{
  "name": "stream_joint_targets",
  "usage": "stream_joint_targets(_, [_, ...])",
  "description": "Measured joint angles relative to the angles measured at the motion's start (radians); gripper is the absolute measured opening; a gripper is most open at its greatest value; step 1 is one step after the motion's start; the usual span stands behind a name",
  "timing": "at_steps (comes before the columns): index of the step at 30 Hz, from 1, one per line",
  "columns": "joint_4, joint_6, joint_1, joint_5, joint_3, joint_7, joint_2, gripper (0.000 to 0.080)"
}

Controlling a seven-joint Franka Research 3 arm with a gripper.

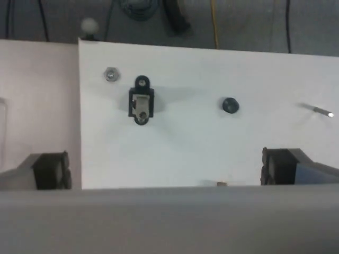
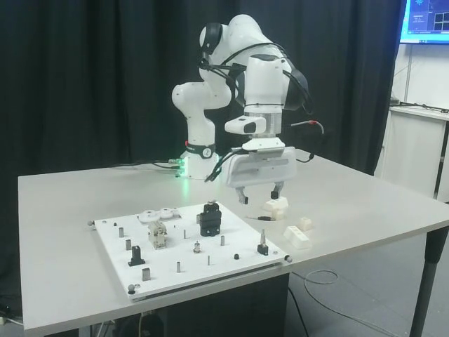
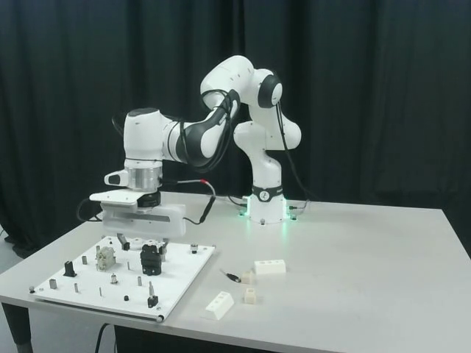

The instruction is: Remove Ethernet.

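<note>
From my station I saw the grey counter (image 2: 63, 232) carrying a white board (image 2: 210, 270) studded with small upright pins and black fixtures. Off the board's edge, three white blocks (image 3: 270, 267) lay loose on the counter, near one another but apart. Black curtains (image 3: 383, 88) hung behind everything. A lit screen (image 2: 425, 21) showed in the corner of the first room view, above a white cabinet (image 2: 414, 144).
</note>
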Motion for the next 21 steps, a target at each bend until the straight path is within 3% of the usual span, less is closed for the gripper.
stream_joint_targets(12, [0.044, 0.002, -0.009, 0.068, 0.000, 0.000, 0.063, 0.0800])
stream_joint_targets(21, [0.074, 0.002, -0.011, 0.071, 0.000, 0.000, 0.104, 0.0800])
